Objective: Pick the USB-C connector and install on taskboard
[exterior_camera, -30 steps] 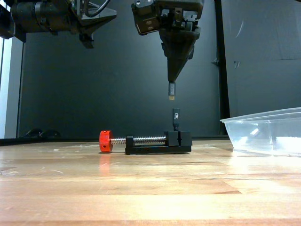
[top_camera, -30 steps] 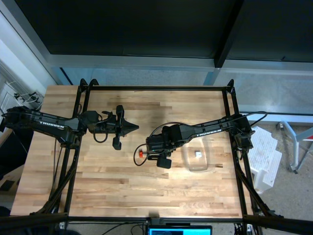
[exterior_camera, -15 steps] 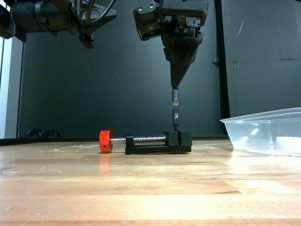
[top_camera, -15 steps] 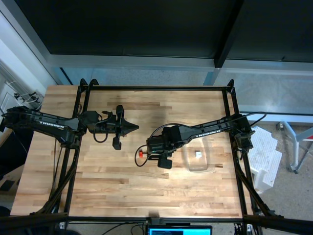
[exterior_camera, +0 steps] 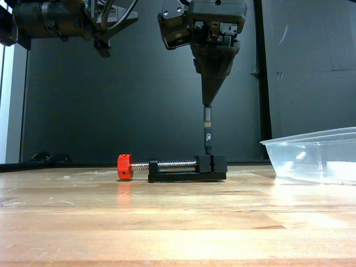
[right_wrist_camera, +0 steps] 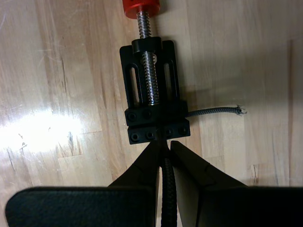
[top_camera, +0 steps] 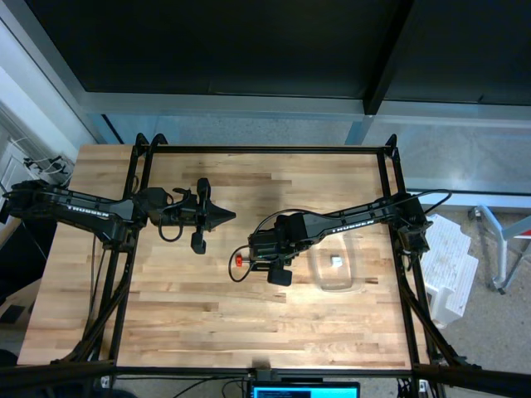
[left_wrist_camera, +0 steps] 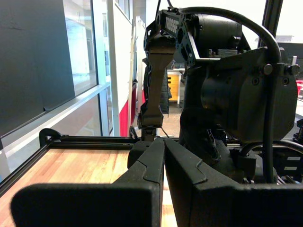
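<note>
Pale wood planks form your bench (top_camera: 207,323), framed by black rails, with a dark wall behind it in the low view. Your taskboard (exterior_camera: 186,169) lies flat near the bench's middle. Its orange-red knob (exterior_camera: 125,166) is on your left arm's side, and a threaded screw runs from it into the black block. A short upright stub (exterior_camera: 207,140) rises from the block's end away from the knob.

Your right gripper (exterior_camera: 207,103) hangs straight above that stub, pointing down, its 2 fingers pinched narrow on the USB-C connector (exterior_camera: 207,115). The connector stands vertical, gripped by its upper end, the rest showing below the fingertips. Its lower tip meets the top of the stub; you cannot tell whether it only touches or is partly seated.

In the right wrist view a thin grey cord (right_wrist_camera: 215,111) with a frayed end runs out from the block's side onto the bench.

Your left gripper (top_camera: 229,216) is held high, well apart from the taskboard, its 2 fingers (left_wrist_camera: 149,161) pressed together on nothing. A clear tray (exterior_camera: 322,161) sits on the bench to the right of the taskboard, holding 1 small white square piece (top_camera: 335,260).
</note>
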You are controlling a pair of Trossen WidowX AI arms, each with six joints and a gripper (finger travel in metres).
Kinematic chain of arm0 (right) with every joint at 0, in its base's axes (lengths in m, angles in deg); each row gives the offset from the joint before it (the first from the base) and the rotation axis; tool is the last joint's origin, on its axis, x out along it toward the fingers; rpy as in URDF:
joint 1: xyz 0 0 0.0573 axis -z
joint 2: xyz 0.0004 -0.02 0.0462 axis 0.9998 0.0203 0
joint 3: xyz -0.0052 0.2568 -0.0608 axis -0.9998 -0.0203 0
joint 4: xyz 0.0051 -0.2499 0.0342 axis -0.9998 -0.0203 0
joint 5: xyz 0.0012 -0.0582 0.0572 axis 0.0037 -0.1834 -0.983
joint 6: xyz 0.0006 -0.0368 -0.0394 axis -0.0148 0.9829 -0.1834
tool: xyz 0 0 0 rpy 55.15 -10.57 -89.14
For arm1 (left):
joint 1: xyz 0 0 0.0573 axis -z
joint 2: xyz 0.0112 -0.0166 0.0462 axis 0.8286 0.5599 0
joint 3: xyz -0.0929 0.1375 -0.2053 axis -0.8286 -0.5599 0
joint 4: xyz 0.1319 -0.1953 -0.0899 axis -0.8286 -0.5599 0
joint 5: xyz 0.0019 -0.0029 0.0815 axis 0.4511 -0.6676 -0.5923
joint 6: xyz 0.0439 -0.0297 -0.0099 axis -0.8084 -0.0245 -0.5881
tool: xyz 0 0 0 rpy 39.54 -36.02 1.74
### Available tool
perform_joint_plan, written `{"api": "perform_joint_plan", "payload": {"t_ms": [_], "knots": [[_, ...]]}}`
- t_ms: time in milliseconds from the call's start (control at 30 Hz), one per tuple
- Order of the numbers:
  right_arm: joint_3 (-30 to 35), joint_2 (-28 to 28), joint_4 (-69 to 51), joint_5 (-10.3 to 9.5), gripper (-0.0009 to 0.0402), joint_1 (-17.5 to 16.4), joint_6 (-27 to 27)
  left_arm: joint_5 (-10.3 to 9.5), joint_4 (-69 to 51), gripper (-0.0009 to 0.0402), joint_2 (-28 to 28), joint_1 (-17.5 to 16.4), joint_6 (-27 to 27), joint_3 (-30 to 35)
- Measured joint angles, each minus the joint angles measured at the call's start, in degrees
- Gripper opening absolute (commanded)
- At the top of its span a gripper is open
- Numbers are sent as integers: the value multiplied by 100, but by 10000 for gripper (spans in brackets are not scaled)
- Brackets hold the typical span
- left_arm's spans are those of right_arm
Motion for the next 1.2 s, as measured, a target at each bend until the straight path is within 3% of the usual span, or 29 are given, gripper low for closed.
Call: {"api": "perform_joint_plan", "payload": {"t_ms": [1200], "knots": [[-92, -4, 87, 96, 0, 7, 103, 0, 0, 0, 0, 0, 0, 0]]}}
